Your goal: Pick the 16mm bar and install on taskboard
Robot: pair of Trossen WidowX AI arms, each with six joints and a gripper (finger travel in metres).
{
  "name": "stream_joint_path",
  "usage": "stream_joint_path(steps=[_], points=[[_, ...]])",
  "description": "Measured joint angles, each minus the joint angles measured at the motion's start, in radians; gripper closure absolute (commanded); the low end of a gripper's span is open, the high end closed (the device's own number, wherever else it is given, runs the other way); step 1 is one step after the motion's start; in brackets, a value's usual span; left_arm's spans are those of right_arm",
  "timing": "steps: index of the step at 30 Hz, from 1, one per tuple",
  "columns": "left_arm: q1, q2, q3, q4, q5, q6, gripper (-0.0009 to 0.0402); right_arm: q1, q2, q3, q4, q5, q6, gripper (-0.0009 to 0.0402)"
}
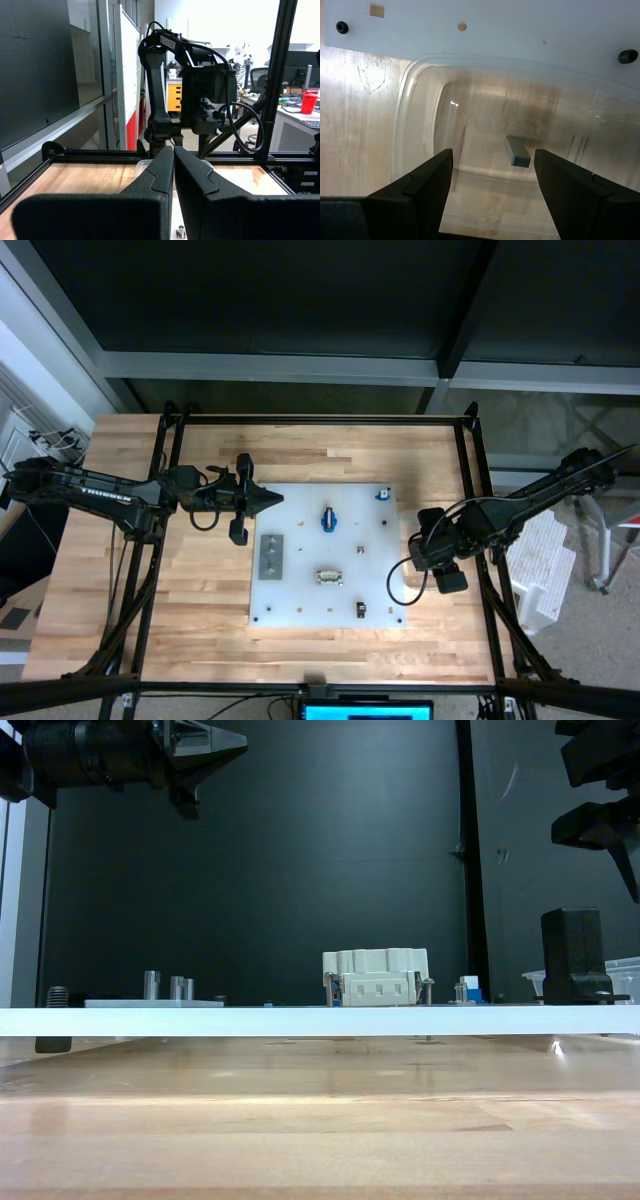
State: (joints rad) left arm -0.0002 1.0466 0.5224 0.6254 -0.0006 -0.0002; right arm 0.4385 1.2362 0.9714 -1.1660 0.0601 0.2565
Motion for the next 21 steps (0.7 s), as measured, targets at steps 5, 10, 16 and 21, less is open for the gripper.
stream_joint_path(steps=[5, 10, 16, 21], points=[[0.000, 0.000, 0.000, 0.000, 0.000, 0.000, 0.0393, -0.008, -0.001, -0.001, -0.002, -0.001, 0.085, 0.0165], [0.000, 0.000, 0.000, 0.000, 0.000, 0.000, 0.0393, -0.019, -0.003, -0.001, -0.011, 0.000, 0.132, 0.0165], [0.000, 0.000, 0.000, 0.000, 0.000, 0.000, 0.0393, -0.020, -0.014, -0.003, -0.024, 0.000, 0.156, 0.0165], [0.000, 0.000, 0.000, 0.000, 0.000, 0.000, 0.0393, -0.021, -0.054, -0.051, -0.023, 0.000, 0.156, 0.0165]])
